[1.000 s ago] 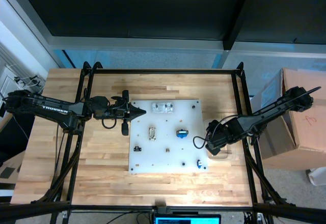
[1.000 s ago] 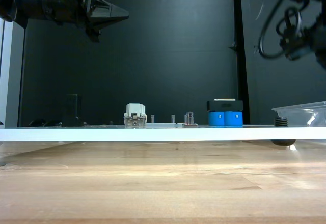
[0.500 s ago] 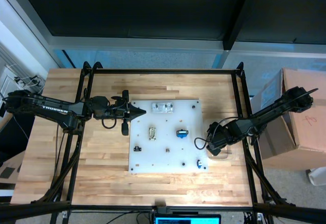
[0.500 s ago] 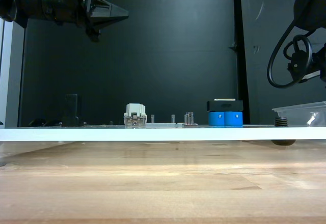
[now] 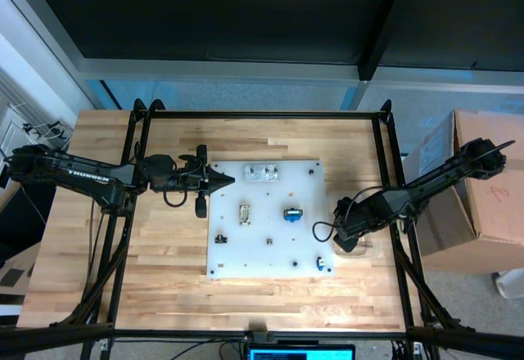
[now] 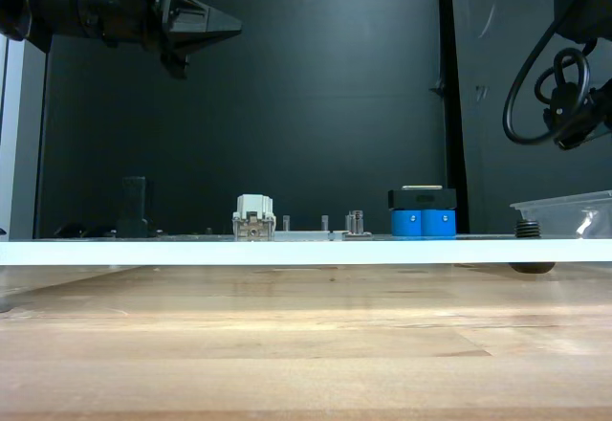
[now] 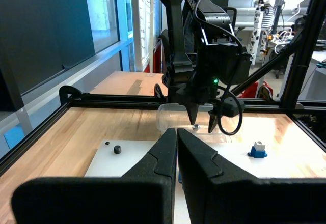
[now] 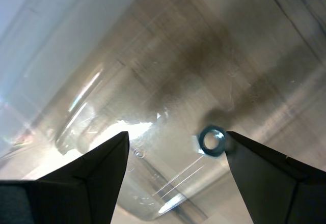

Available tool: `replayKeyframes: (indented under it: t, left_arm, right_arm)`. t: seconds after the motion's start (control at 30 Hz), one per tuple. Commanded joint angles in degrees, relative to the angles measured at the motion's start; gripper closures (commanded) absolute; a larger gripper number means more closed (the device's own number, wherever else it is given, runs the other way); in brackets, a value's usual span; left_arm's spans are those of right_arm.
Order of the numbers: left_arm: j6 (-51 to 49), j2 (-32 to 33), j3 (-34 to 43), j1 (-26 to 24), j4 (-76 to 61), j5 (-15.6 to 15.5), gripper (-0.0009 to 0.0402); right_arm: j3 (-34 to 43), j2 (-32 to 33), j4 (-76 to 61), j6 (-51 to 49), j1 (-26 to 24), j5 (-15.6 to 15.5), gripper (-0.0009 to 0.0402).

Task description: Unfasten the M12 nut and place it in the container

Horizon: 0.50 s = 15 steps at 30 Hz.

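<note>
Lower than a second ago and a shade higher than half a second ago, going by the low view: the right gripper [image 5: 338, 236], hanging just above the clear plastic container [image 5: 358, 251]. No shift at all on the left.

Nearest, at the near right edge of the white task board [image 5: 246, 266]: the short black ribbed stud [image 6: 525, 229], ribs bare, nothing on top.

Just beyond and to the right, off the board on the pale wooden table [image 5: 164, 294]: that container, with the small silver hex nut [image 8: 212, 140] lying flat and free on its floor — clear of its stud, touching neither finger.

Directly over it: right gripper spread wide and empty, fingers [image 8: 91, 168] either side of the nut. Probably parted right there so as to drop the nut into the container, not beside it.

Farthest, high over the board's left edge toward the far corner: the left gripper [image 5: 228, 180], fingers pressed together on nothing, pointed across at the right arm — likely parked there to leave the working side free.

Judged from this: nut delivered, only the pull-back left.
</note>
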Motion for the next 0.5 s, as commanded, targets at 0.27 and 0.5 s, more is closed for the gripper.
replayKeyframes:
  t: [0.27, 0.5]
  left_arm:
    - [0.0, 0.0, 0.0, 0.0, 0.0, 0.0, 0.0393]
    - [0.0, 0.0, 0.0, 0.0, 0.0, 0.0, 0.0393]
  right_arm:
    - [4.1, -0.9, -1.8, -7.1, 0.0, 0.5, 0.0140]
    - [11.9, -3.5, -7.9, -22.8, -2.1, 5.2, 0.0201]
